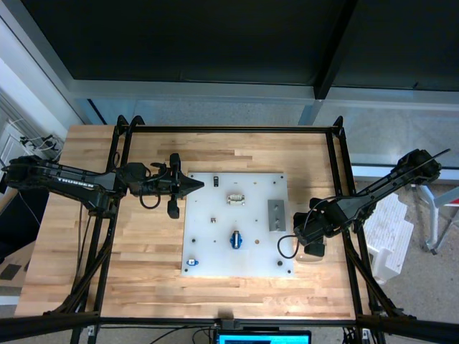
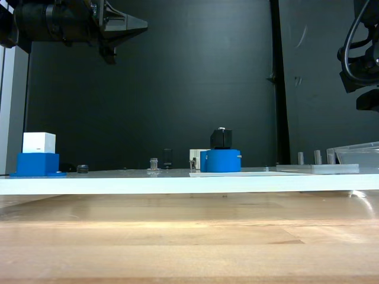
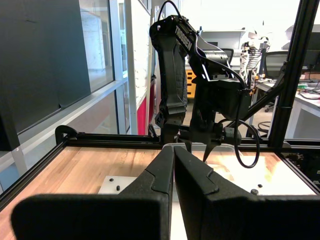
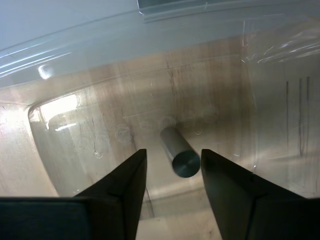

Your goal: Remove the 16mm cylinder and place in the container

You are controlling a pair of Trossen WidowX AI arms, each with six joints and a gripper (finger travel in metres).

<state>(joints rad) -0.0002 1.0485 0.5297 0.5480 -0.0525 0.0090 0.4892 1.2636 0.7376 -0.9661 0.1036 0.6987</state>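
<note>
The 16mm cylinder [image 4: 181, 156], a short silvery-grey peg, lies on its side on the floor of the clear container [image 4: 90, 125]. My right gripper [image 4: 173, 152] hovers just above it, open, and the peg shows in the gap touching neither finger. From above, the right gripper [image 1: 313, 246] hangs over the container [image 1: 310, 259] off the white board's right edge, hiding most of it. My left gripper [image 1: 195, 185] is shut and empty, held high at the board's left edge; its closed fingers [image 3: 192, 175] meet at a point.
The white board [image 1: 215, 247] carries a grey metal block [image 1: 276, 213], a blue round connector [image 1: 236, 240], a white plug [image 1: 235, 198] and a small blue-and-white block [image 1: 191, 263]. Black frame rails [image 1: 229, 130] surround the wooden table.
</note>
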